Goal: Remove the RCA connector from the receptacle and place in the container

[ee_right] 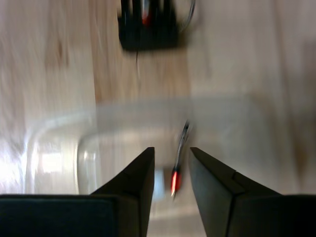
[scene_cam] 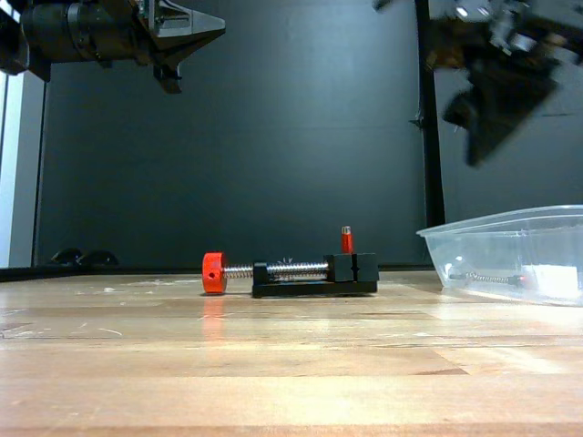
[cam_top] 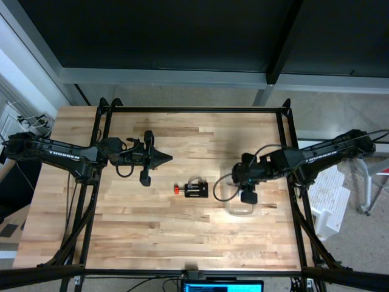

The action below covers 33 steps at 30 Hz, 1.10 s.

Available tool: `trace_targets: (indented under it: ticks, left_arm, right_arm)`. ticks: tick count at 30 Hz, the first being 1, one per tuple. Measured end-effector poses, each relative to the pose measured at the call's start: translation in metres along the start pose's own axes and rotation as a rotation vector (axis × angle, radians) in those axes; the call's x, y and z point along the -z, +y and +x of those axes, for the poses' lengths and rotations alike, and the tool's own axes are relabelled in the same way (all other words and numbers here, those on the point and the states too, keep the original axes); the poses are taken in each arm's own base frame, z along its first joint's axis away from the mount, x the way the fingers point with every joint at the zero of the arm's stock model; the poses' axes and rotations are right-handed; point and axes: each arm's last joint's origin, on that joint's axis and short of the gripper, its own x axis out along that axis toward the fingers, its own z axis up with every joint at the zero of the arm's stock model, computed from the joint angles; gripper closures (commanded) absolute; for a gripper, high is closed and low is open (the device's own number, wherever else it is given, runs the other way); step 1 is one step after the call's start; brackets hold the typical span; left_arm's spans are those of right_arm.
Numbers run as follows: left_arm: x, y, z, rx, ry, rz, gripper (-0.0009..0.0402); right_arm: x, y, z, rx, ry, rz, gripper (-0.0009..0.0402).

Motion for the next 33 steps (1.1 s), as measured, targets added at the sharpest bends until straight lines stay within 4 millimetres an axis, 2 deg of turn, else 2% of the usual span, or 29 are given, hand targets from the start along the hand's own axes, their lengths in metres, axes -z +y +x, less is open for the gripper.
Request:
trace_targets:
  ticks: [7,17,25,33]
  left_arm:
    - [0.0,0.0,0.0,0.0,0.0,0.0,0.0393]
    - [0.0,0.0,0.0,0.0,0.0,0.0,0.0393]
    - [0.0,0.0,0.0,0.0,0.0,0.0,0.0393]
    - [0.0,0.0,0.0,0.0,0.0,0.0,0.0393]
  right_arm:
    - [-0.025,-0.023,-0.028,0.014,-0.19,-0.008,0.0397]
    - [-0.043,-0.035,-0.064,0.004,-0.546,-0.069,0.0394]
    - [-0.059,-0.046,-0.07,-0.058,-0.773,-0.077,0.0394]
    - [-0.053,-0.044,-0.05,-0.094,-0.924,-0.066,0.0394]
